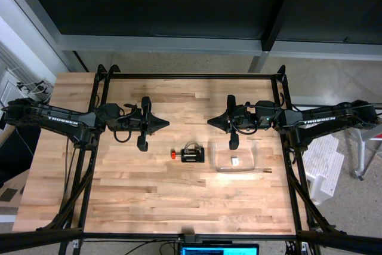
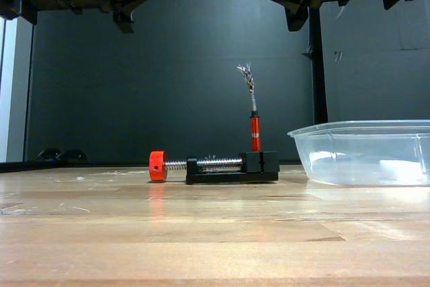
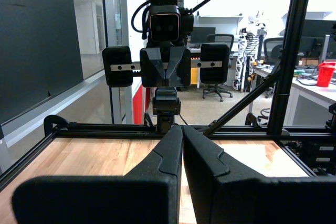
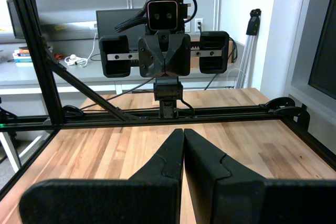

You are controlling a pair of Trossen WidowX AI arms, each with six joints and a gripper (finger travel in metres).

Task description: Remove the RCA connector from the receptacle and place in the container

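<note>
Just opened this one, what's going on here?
Nothing is being handled yet. The left gripper and right gripper both hover above the table, jaws shut, tips facing each other. The RCA connector stands upright in the receptacle, untouched. The container sits beside the receptacle, on the right arm's side.

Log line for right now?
left hand shut, raised, left side | right hand shut, raised, right side | RCA connector upright in receptacle | container beside it
</note>
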